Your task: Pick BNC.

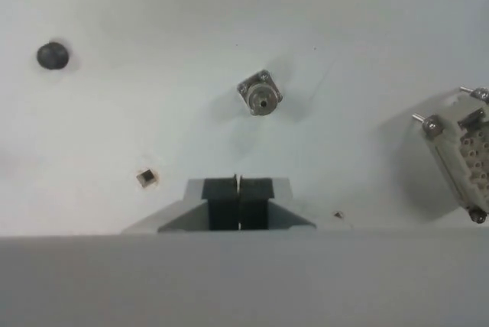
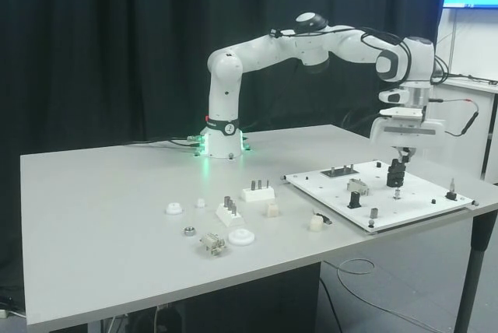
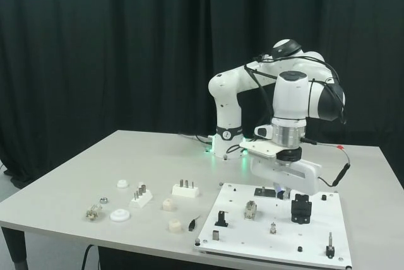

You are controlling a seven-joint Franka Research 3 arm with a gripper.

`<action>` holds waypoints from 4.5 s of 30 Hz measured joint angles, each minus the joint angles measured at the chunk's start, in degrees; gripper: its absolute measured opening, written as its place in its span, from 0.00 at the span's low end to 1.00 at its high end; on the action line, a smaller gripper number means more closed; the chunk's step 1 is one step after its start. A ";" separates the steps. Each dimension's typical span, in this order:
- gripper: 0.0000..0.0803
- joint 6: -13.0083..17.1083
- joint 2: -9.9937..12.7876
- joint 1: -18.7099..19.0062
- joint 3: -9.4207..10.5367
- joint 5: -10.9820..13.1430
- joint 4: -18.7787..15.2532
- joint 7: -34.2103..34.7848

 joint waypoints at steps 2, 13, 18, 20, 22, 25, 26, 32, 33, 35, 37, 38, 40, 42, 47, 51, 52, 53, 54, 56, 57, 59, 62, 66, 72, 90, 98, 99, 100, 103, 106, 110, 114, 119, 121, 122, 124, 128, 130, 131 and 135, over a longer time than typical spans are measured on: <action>0.00 -0.12 0.00 0.00 -0.15 -0.03 0.10 0.00; 0.00 -0.38 0.00 0.00 -0.76 -0.44 0.80 0.00; 0.14 -0.51 0.00 -0.02 -1.02 -0.73 1.16 0.00; 0.14 -0.51 0.00 -0.05 -1.10 -0.79 1.29 0.00; 0.14 -0.51 0.00 -0.08 -1.19 -0.81 1.37 0.00; 0.52 -0.51 0.00 -0.13 -1.33 -0.81 1.45 0.22; 0.52 -0.51 0.00 -0.15 -1.37 -0.81 1.48 0.38; 0.97 -0.49 0.00 -0.33 -1.46 -0.81 1.69 1.38; 0.97 -0.47 0.00 -0.39 -1.46 -0.81 1.75 1.48; 0.97 -0.42 0.01 -0.54 -1.46 -0.81 1.90 1.67; 0.97 -0.31 0.03 -0.72 -1.46 -0.81 2.02 1.81; 0.99 -0.23 0.04 -0.82 -1.45 -0.81 2.06 1.87; 0.99 -0.06 0.08 -0.99 -1.45 -0.81 2.09 1.97; 0.99 0.03 0.12 -1.17 -1.41 -0.80 2.09 2.08; 1.00 0.44 0.16 -1.74 -0.93 -0.78 2.11 2.11; 1.00 1.39 0.19 -2.28 -0.19 -0.74 2.15 2.11; 1.00 1.61 0.20 -2.40 -0.01 -0.73 2.16 2.11; 1.00 1.92 0.20 -2.55 0.23 -0.72 2.17 2.11; 1.00 2.27 0.20 -2.71 0.49 -0.72 2.17 2.11; 1.00 2.72 0.22 -2.99 0.95 -0.71 2.18 2.12; 1.00 2.90 0.23 -3.13 1.18 -0.70 2.18 2.13; 1.00 3.15 0.26 -3.38 1.55 -0.69 2.19 2.27; 1.00 3.51 0.28 -3.78 2.13 -0.68 2.24 2.42; 1.00 3.74 0.32 -4.25 2.83 -0.65 2.27 2.59; 1.00 4.17 0.34 -4.88 3.94 -0.45 2.40 2.98; 1.00 5.28 0.91 -6.29 7.18 -0.41 3.12 2.01; 1.00 6.36 1.30 -6.72 8.15 -0.41 3.13 1.84; 1.00 6.50 1.31 -6.80 8.32 -0.41 3.13 1.81; 1.00 6.66 1.34 -6.88 8.48 -0.41 3.13 1.79; 1.00 6.89 1.48 -7.03 8.83 -0.41 3.13 1.75; 1.00 6.97 1.68 -7.09 9.03 -0.41 3.13 1.69; 1.00 7.10 1.79 -7.11 9.29 -0.41 3.13 1.67; 1.00 7.39 1.80 -7.14 9.62 -0.43 3.13 1.67; 1.00 7.56 1.82 -7.14 9.84 -0.46 3.13 1.42; 1.00 7.57 1.85 -7.13 9.87 -0.47 3.13 1.20; 1.00 7.57 1.86 -7.13 9.88 -0.48 3.13 1.07; 1.00 7.57 1.89 -7.13 9.91 -0.52 3.13 0.85; 0.87 7.57 1.92 -7.13 10.01 -0.63 3.13 0.46; 0.87 7.57 1.93 -7.13 10.12 -0.69 3.13 0.42; 0.87 7.57 1.93 -7.13 10.20 -0.73 3.12 0.41; 0.42 7.57 1.97 -7.13 10.57 -0.92 3.06 0.40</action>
